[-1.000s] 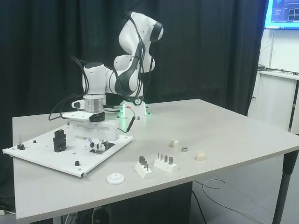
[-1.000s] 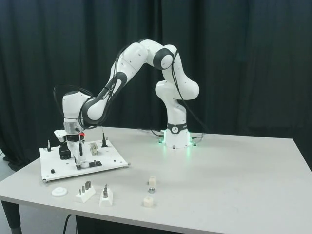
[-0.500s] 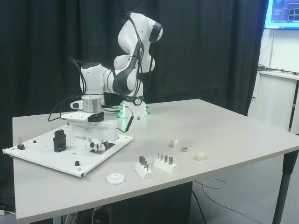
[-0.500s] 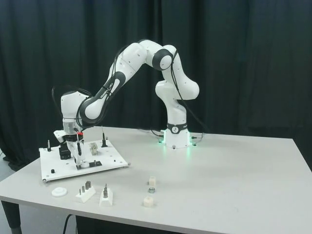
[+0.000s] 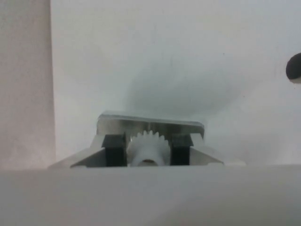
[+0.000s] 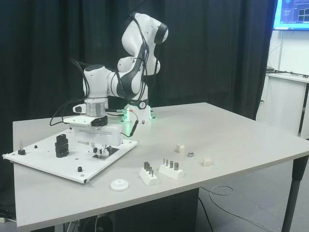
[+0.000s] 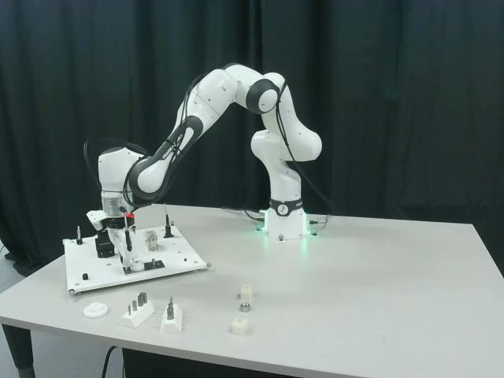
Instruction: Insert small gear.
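Observation:
In the wrist view, a small white gear sits between two black pads, with my gripper shut on it. The gear hangs just over a grey metal plate on the white assembly board. In the first room view, the gripper points straight down close above the board, over its right part. The second room view shows the gripper low over the same board. The gear is too small to make out in the room views.
A black block and small black pegs stand on the board. On the table in front lie a larger white gear, two white peg holders, two small blocks and a nut.
The wrist and gripper have shifted slightly left over the board in the first room view. The gear stays held between the fingers.

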